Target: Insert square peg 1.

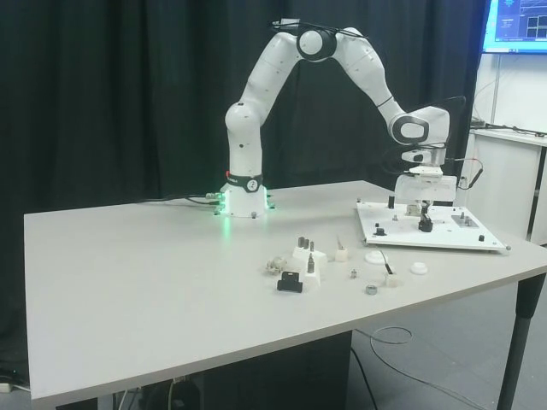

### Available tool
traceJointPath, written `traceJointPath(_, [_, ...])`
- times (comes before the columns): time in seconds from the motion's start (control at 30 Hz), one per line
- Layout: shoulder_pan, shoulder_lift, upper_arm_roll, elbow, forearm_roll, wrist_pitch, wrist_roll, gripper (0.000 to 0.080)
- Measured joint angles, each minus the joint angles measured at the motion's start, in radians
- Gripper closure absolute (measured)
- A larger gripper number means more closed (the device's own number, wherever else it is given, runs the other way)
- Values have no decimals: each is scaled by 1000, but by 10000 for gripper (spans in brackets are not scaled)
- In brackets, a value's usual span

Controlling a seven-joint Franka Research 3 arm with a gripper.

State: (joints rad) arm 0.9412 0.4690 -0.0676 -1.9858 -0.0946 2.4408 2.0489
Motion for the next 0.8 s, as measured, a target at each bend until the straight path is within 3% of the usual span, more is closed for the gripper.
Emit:
traceJointPath(0.23, [18, 1, -19, 0, 0, -1, 0, 767])
traceJointPath(0.8, [21, 1, -21, 0, 3, 0, 10, 767])
